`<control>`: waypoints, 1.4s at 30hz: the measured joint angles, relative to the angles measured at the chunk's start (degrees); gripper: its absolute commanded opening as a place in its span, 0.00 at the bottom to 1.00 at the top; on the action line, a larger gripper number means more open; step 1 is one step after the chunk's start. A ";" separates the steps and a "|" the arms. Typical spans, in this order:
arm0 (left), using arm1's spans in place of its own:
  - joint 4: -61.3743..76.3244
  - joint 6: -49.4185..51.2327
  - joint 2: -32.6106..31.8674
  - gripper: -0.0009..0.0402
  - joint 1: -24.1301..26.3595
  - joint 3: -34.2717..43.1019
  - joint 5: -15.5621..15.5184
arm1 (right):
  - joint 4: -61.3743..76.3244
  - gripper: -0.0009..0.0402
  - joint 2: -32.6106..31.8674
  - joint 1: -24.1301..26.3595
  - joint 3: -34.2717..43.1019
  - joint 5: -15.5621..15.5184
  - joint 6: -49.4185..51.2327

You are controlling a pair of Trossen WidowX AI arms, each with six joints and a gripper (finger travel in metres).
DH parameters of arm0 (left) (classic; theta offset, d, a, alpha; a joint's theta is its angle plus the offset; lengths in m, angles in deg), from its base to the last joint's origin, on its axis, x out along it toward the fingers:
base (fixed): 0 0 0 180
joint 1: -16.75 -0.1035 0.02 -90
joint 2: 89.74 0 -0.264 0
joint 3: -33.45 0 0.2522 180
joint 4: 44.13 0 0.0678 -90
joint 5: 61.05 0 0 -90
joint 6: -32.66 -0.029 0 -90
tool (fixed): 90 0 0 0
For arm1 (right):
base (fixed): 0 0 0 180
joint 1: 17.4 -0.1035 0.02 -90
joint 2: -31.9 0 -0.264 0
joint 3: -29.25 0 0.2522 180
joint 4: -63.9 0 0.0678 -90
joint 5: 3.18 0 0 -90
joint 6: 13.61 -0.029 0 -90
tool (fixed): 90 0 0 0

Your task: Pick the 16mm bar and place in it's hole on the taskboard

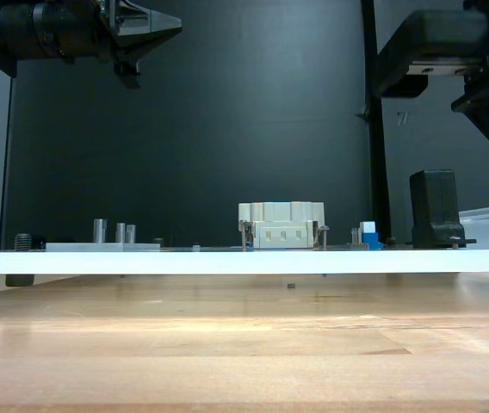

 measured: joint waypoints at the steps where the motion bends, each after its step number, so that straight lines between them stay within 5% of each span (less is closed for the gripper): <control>1: 0.02 0.00 0.00 0.02 0.00 0.02 0.00 | -0.22 0.02 0.00 0.00 -0.15 0.00 0.00; 42: 0.04 0.00 0.00 0.02 0.00 0.02 -0.02 | -5.84 0.05 0.04 0.02 -4.07 -1.79 -1.84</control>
